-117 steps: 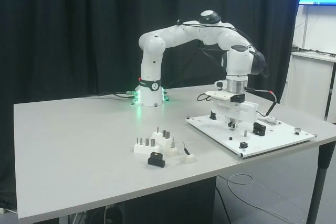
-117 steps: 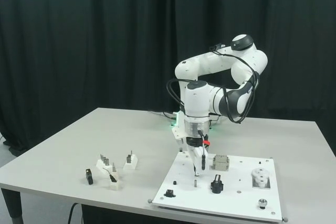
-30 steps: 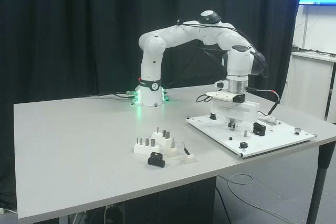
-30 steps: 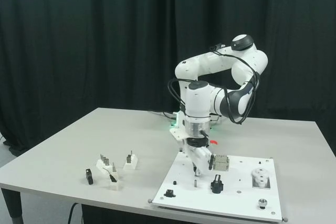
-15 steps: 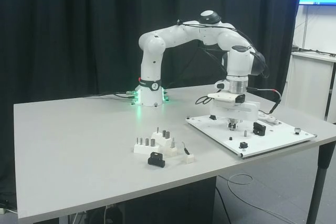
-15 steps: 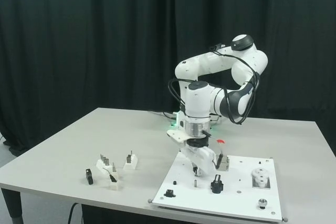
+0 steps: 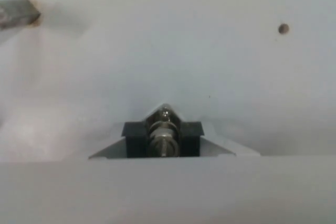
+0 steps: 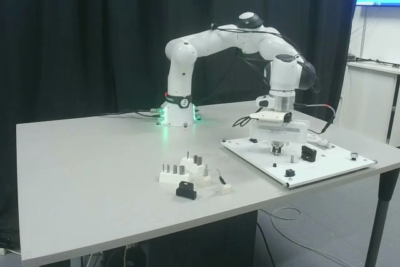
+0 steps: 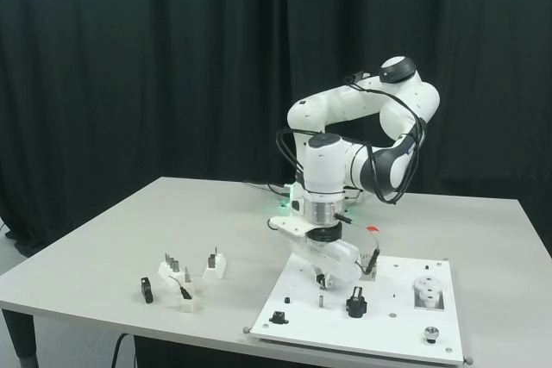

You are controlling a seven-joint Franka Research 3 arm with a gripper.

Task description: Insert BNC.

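Honestly, with the gripper (image 7: 164, 139) pinching the BNC plug (image 7: 165, 132) just above the white board (image 8: 325, 164), any tilt could jam it against its socket.

The small shiny metal BNC connector (image 7: 165, 137) has a bright, ridged finish. The flat white board (image 8: 331, 164) looks smooth and matt. The grey counter (image 8: 94, 167) is matt. The white arm (image 9: 345, 109) shells appear glossy plastic.

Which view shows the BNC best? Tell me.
Wrist view: the BNC sits close up between black pads. First room view shows it tiny under the tool; the second room view barely shows it.
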